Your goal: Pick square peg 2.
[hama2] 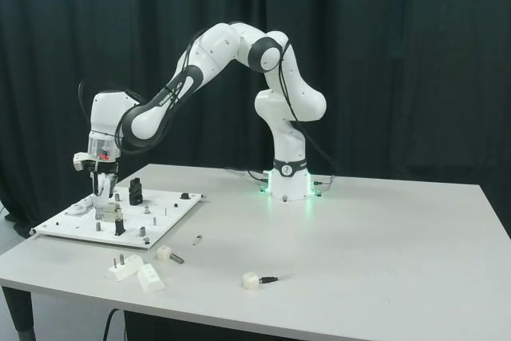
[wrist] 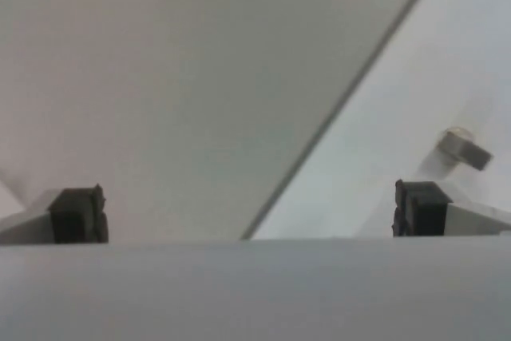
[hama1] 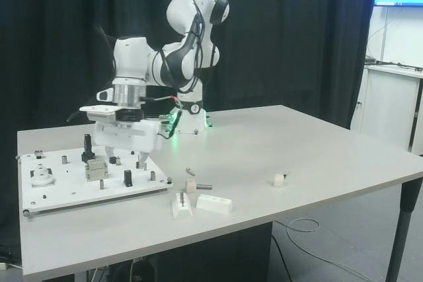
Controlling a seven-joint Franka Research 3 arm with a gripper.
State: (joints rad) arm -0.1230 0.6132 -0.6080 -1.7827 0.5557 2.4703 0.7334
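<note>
The gripper point(hama1: 125, 155) hangs above the white assembly board point(hama1: 59, 193) with its fingers spread wide and nothing between them; in the wrist view I see both black fingertips point(wrist: 77, 215) far apart over the board's surface and edge, with a small metal pin point(wrist: 465, 149) standing off to one side. I cannot identify square peg 2 with certainty; a grey square block point(hama1: 96, 170) sits on the board just below the gripper, beside a black upright post point(hama1: 86, 145). On the grey table point(hama1: 317, 156) near the board's front edge lie two white blocks point(hama1: 201, 204), a small white cube point(hama1: 190, 185) and another small white piece point(hama1: 279, 178) well apart.
</note>
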